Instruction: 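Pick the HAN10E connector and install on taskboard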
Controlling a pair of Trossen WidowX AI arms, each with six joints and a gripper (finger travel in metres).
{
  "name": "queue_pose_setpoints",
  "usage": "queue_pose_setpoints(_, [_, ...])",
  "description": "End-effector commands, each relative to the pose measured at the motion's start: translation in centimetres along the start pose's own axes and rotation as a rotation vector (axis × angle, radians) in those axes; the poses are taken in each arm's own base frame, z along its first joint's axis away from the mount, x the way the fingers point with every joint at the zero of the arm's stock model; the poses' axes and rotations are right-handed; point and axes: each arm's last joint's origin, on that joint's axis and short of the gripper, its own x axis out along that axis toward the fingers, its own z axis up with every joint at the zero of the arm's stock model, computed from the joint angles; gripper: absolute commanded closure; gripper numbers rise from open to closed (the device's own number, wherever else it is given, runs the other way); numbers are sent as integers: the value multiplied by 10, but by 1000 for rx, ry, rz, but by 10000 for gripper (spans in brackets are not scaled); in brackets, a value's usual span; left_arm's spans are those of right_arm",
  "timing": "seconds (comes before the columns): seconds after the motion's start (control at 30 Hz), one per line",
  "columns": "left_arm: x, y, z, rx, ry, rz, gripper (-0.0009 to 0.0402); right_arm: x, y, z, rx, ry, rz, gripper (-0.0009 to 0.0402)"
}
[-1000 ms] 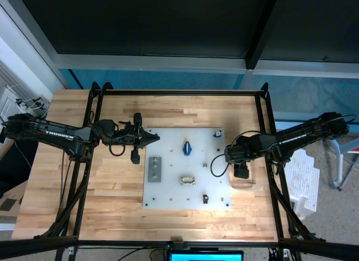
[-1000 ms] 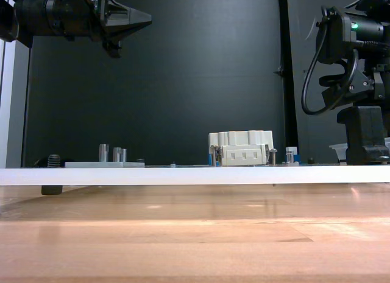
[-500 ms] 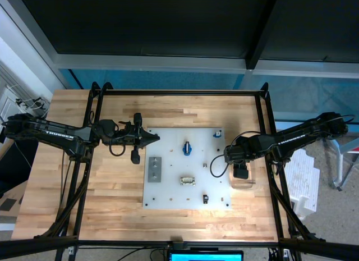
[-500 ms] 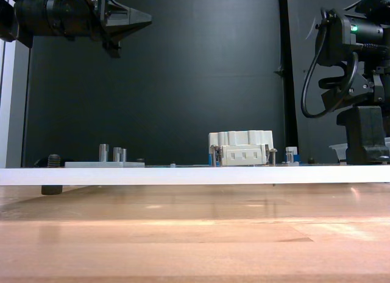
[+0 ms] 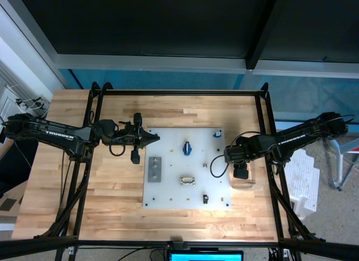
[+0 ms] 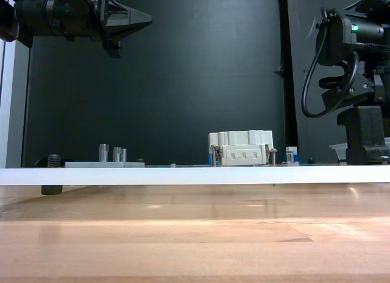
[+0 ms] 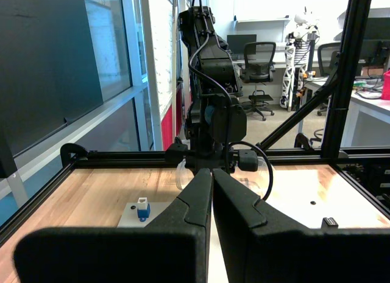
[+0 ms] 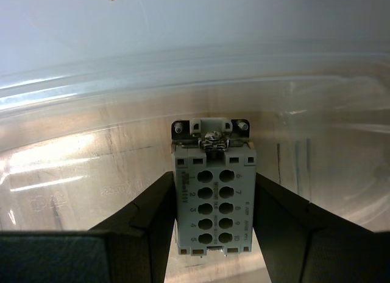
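Since the HAN10E connector (image 8: 213,207) lies in the clear tray (image 5: 251,186) at mid-right, the right gripper (image 5: 240,172) clamps its sides for lifting; the left gripper (image 5: 152,137), pinched closed, hangs idle at the taskboard (image 5: 168,195) upper-left corner.

You have: left gripper (image 6: 141,16), upper left, raised; right gripper (image 6: 365,156), right edge, low; beige housing (image 6: 241,147), centre, on taskboard (image 6: 152,175).

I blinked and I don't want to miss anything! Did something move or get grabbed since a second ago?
Hardly anything. The right pincer may have shifted a hair toward the taskboard. It stays down in the clear tray, its fingers pressed against both sides of the HAN10E connector. The left pincer stays shut, high over the board's far left corner. Nothing on the board moved.
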Motion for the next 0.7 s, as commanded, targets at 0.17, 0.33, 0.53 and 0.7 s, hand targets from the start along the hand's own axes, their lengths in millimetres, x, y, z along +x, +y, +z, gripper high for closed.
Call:
queue_pose_setpoints(0.17, [0,0,0,0,0,0,392,-8,-1,0,6,-14,5,350])
queue_pose_setpoints(0.33, [0,0,0,0,0,0,392,-26,-2,4,7,-22,7,367])
queue_pose_setpoints(0.53, [0,0,0,0,0,0,392,-56,-3,9,4,-1,0,370])
queue_pose_setpoints(0.7, [0,0,0,0,0,0,392,-79,-3,15,4,-5,1,368])
